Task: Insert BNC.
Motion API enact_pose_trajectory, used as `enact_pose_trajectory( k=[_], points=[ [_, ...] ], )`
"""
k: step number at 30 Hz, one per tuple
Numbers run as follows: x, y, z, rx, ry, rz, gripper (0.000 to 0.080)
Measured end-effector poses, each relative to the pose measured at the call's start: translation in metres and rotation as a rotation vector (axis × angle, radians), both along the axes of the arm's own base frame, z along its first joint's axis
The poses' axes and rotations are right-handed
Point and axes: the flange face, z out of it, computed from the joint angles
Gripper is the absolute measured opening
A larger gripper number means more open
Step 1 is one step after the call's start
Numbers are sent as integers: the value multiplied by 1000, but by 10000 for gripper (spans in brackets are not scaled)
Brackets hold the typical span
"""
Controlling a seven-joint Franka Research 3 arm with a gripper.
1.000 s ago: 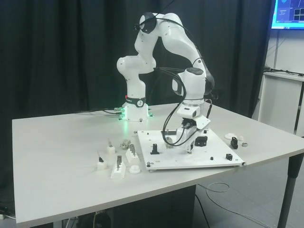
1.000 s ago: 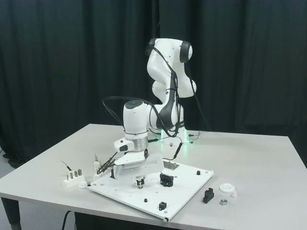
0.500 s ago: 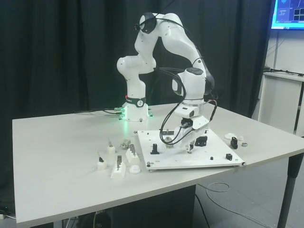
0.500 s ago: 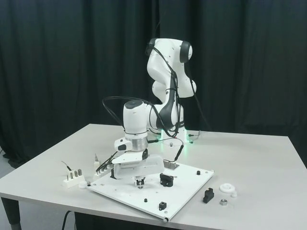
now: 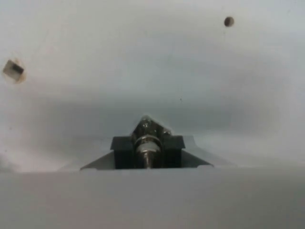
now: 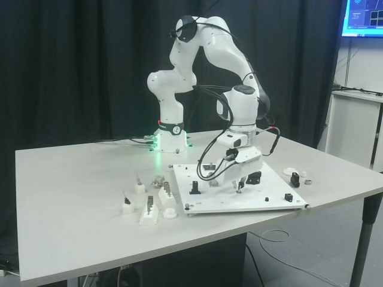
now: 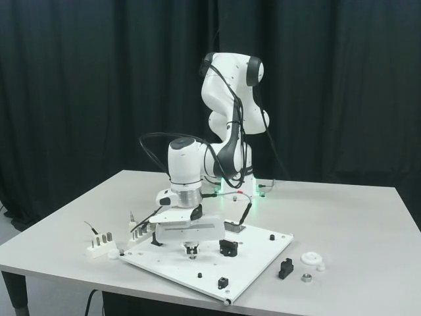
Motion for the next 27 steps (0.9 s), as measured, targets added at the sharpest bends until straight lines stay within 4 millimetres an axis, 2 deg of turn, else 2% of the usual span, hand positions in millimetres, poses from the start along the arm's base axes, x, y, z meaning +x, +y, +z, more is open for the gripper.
enact_pose_trajectory(
  k=[11,27],
  points=[
    [0,0,0,1,2,-106,121],
    [0,1,0,-1,-1,-99,121]
  ],
)
